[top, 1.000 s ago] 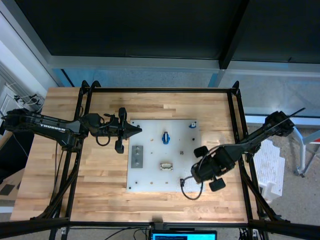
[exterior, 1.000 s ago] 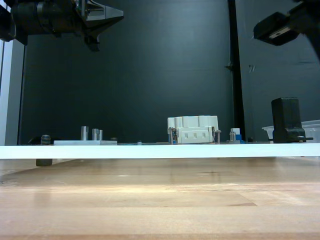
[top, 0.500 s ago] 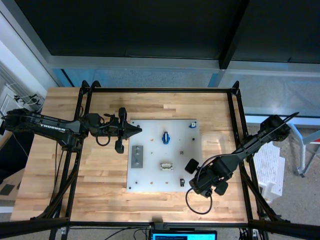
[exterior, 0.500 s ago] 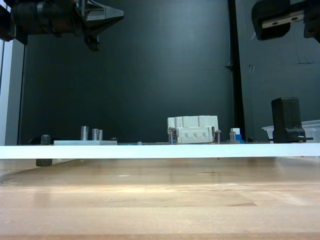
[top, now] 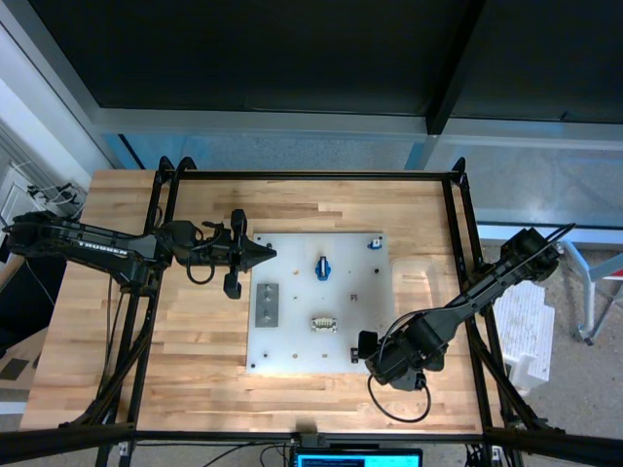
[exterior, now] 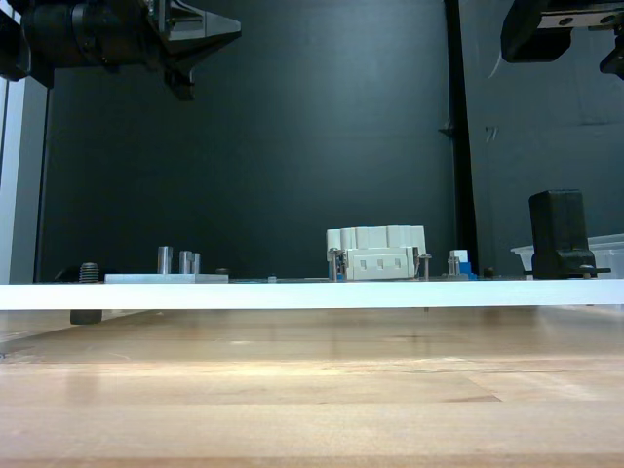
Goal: Pick the 16mm bar and install on taskboard
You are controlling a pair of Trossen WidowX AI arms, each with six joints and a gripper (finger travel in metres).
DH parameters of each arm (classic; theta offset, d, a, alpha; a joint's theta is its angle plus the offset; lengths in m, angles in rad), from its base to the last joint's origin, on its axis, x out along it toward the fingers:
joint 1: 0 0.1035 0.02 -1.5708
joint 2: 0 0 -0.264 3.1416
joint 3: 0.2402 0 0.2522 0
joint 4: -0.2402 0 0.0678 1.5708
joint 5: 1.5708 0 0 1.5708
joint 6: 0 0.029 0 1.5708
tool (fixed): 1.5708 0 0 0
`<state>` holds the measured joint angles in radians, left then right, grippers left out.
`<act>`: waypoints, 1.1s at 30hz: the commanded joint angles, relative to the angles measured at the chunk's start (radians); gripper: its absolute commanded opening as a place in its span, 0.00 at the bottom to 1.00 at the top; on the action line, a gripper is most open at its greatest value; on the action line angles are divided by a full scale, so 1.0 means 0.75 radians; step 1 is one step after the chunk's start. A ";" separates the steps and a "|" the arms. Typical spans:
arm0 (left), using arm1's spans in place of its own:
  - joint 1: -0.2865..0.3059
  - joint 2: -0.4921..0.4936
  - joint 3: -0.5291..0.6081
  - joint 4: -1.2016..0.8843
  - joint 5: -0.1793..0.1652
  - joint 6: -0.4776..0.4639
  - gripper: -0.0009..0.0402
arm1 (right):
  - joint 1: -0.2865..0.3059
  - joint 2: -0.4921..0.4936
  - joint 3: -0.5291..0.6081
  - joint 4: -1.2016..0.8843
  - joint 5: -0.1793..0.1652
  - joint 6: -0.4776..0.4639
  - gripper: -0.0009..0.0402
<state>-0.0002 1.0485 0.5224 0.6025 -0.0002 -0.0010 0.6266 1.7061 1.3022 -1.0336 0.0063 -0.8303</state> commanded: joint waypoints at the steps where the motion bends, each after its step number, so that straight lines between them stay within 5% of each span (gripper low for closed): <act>1: 0.000 0.001 0.001 0.001 0.000 0.000 0.02 | -0.001 0.009 -0.002 0.001 -0.006 -0.068 0.02; 13: 0.001 0.001 0.001 0.001 0.000 0.000 0.02 | -0.018 0.009 -0.025 0.010 -0.014 -0.173 0.02; 16: 0.001 0.001 0.001 0.001 0.000 0.000 0.02 | -0.030 0.009 -0.025 0.009 -0.046 -0.189 0.02; 33: 0.000 0.001 0.001 0.000 0.000 0.000 0.02 | -0.057 0.024 -0.023 0.033 -0.034 -0.209 0.02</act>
